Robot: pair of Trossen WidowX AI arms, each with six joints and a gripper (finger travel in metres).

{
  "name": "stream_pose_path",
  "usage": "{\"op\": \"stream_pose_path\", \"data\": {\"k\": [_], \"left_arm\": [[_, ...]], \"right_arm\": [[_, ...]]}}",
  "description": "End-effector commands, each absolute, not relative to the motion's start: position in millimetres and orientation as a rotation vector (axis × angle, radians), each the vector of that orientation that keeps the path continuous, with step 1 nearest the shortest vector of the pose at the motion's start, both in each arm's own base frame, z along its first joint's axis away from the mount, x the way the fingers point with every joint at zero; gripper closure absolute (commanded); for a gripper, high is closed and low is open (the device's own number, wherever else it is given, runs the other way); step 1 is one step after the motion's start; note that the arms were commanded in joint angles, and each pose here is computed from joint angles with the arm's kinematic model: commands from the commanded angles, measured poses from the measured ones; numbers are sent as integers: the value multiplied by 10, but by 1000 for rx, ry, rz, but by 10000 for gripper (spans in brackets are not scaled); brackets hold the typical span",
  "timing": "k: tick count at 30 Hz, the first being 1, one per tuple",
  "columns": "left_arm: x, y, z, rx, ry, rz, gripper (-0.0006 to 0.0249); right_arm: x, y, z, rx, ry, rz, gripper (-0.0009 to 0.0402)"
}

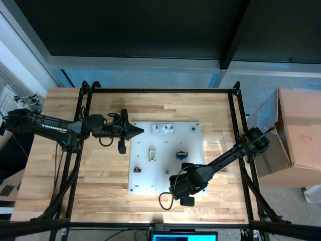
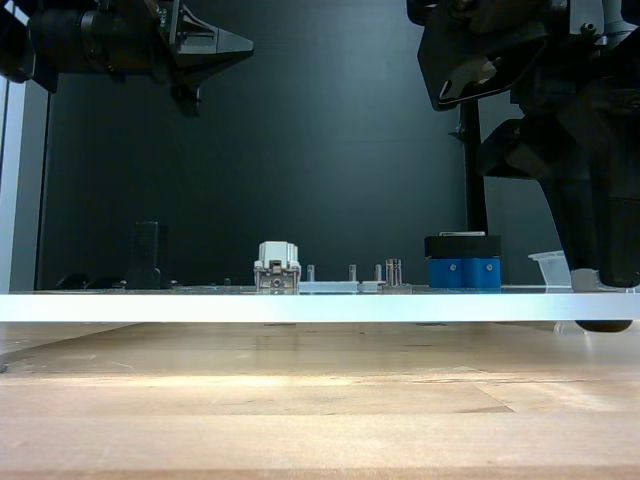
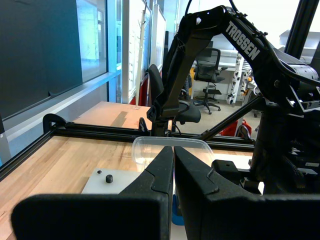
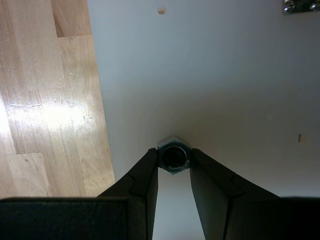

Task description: Unfasten the M12 nut and place it in the container

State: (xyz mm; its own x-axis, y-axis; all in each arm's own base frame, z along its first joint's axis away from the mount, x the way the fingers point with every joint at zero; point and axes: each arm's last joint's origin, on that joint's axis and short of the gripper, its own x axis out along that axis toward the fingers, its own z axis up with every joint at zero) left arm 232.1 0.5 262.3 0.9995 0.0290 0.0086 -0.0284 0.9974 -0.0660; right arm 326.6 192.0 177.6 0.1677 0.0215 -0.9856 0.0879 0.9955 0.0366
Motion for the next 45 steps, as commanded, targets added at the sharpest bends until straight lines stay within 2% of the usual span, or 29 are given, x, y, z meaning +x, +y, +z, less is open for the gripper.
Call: {"op": "stream_pose_path", "data": {"k": [1, 10, 13, 27, 31, 40, 45], "left_arm": [[2322, 6, 2623, -66, -10, 29, 243], [2322, 5, 2623, -66, -10, 28, 243], [2322, 6, 2623, -66, -10, 29, 243], [2322, 5, 2623, -66, -10, 28, 243], [2322, 5, 2623, -66, -9, 28, 243], [2322, 5, 2623, -66, -9, 28, 243], [2322, 6, 2623, -66, -9, 29, 243]], "right_arm": [[3270, 1916, 1770, 89, 1401, -49, 395], [3272, 1912, 1770, 83, 1401, -44, 389], [3269, 1917, 1769, 17, 1408, 29, 389], [3255, 1909, 1773, -760, 1295, 692, 389], [3255, 1909, 1773, -889, 1249, 803, 389], [3263, 1895, 1768, -914, 1242, 828, 388], [3259, 1902, 1768, -892, 1241, 845, 349]]}}
